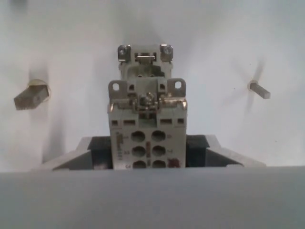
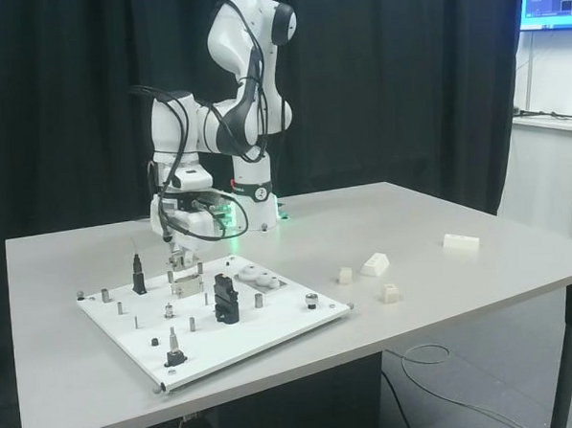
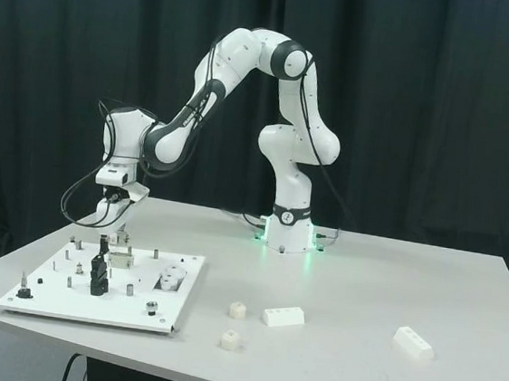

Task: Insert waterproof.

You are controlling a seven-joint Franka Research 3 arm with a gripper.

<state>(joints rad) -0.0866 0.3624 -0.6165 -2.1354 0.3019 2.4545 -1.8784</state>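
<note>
One relation decides the coming move: the waterproof connector [image 1: 147,125] held in the hand [image 1: 147,164] must stand exactly above its mating socket [image 1: 145,59] on the white board [image 2: 263,330], and in the wrist view the two lie on one line, the socket showing just beyond the free end of the connector. The hand is closed on the connector, its two black fingers [image 1: 100,152] pressing the body from both sides, so the part hangs below the hand with its long axis pointing down toward the board. In the first room view the hand [image 2: 180,261] hovers over the board's far edge, near its far left corner, and the socket [image 2: 185,285] sits just under it; I judge that the parts are close but not yet joined, though the gap itself is too small to see clearly. Only one arm is present, so no choice of arm arises. In my judgement the next move is a straight descent with the metal latch [image 1: 147,102] of the connector kept in line with the clip of the socket. On the pale face of the connector there are round pin holes with small numbers beside them, and a line of print along one edge, but I cannot read this writing. No brand is visible on the board or on the grey desk [image 2: 444,292].
</note>
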